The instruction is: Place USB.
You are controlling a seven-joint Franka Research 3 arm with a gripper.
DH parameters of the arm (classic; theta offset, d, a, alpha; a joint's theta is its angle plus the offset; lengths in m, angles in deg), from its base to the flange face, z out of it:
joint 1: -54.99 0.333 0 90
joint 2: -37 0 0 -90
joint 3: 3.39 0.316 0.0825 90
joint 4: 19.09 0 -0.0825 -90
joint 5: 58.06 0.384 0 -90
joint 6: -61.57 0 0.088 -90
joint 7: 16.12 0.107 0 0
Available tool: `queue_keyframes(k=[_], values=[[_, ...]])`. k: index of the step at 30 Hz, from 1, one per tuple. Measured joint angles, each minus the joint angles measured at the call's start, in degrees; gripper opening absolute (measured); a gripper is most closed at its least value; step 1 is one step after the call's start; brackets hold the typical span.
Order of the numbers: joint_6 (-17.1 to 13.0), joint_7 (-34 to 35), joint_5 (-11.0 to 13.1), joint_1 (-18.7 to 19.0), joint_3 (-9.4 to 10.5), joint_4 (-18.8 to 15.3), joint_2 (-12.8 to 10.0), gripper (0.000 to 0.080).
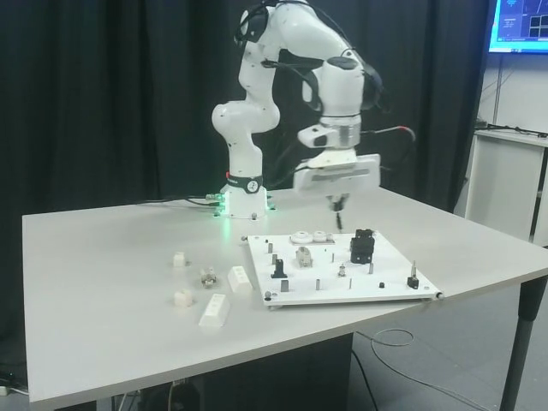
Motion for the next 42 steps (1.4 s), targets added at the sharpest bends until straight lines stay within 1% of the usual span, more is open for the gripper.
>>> queue_keyframes(k=[5, 16, 23, 28, 34, 42], values=[[-0.39, 3.0, 0.82, 3.65, 0.22, 0.07, 0.27, 0.0025], [-0.51, 11.01, 0.86, 12.5, 0.36, 0.02, 0.65, 0.0025], [-1.19, 15.7, 0.86, 17.76, 1.18, -1.03, 0.64, 0.0025], [-3.56, 19.68, 0.86, 21.54, 1.76, -2.68, 0.61, 0.0025], [-7.72, 23.62, 0.71, 25.84, 2.17, -5.16, 0.52, 0.0025], [-12.32, 28.23, -0.26, 30.55, 2.26, -7.79, 0.07, 0.0025]])
